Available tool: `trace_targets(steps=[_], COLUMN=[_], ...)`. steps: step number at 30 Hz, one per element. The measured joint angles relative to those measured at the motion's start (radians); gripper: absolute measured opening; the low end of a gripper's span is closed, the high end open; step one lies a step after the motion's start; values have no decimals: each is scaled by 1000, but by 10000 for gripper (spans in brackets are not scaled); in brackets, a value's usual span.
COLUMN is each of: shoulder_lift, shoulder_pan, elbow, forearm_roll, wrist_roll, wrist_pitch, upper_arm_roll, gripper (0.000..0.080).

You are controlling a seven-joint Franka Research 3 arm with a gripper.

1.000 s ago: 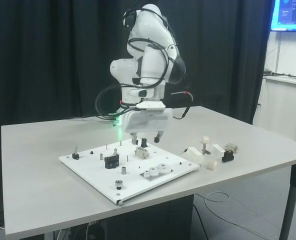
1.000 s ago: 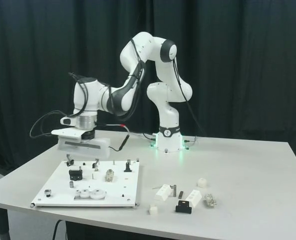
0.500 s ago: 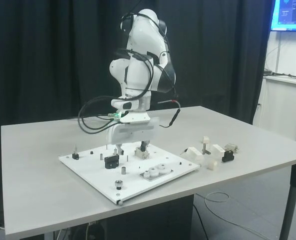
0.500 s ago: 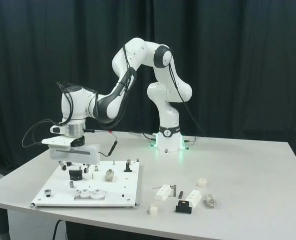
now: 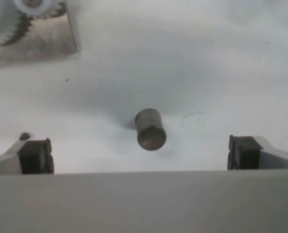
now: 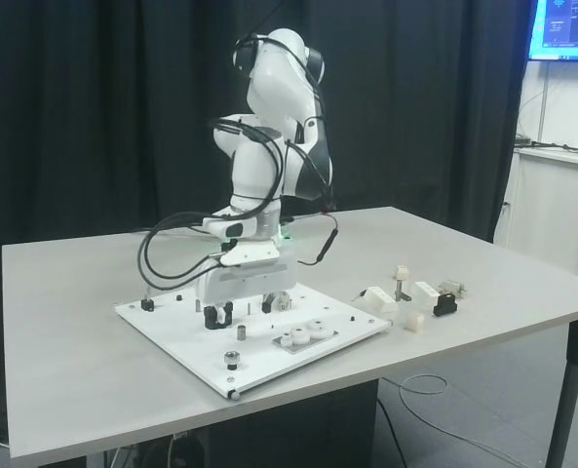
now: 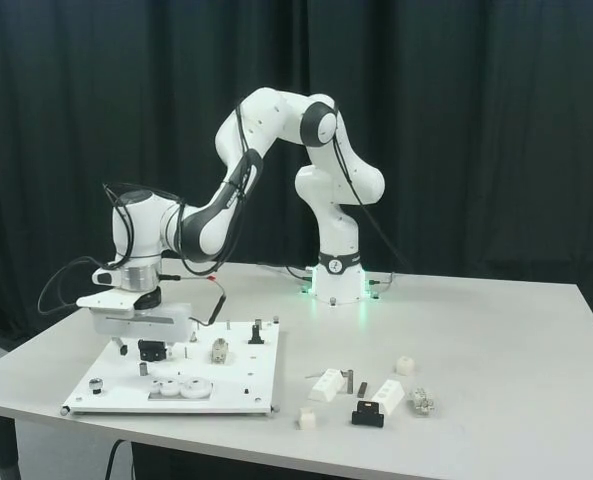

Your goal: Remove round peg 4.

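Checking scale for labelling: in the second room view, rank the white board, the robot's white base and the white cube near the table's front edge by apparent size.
1. White board.
2. Robot's white base.
3. White cube, though it sits nearest the camera.

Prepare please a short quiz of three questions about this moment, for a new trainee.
1. True or false: the gripper already clamps the round peg.
2. Where does the peg stand? A) on the white board B) on the bare grey table C) in the gripper
3. Which toothed parts lie on the white board near its front edge?

Key:
1. False. Its fingers are open, one on each side of the peg, not touching.
2. A
3. The white gears.
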Motion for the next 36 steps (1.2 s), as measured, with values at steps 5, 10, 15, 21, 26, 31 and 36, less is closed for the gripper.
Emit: trace_targets(steps=[5,10,15,21,26,31,36], shoulder_lift=[19,35,46,54,59,61,64], shoulder_pan=[-3,-4,-6,-8,-10,-12,-17], elbow=[12,22,26,29,31,33,39], forearm_roll=[12,13,13,13,13,13,13], wrist_roll=[-17,-19,-21,-29,-36,-40,-44], wrist_pitch=[0,0,0,0,0,0,0], upper_arm_roll=[-1,-1,-1,-1,-1,-1,-1], gripper=[800,800,800,800,800,800,692])
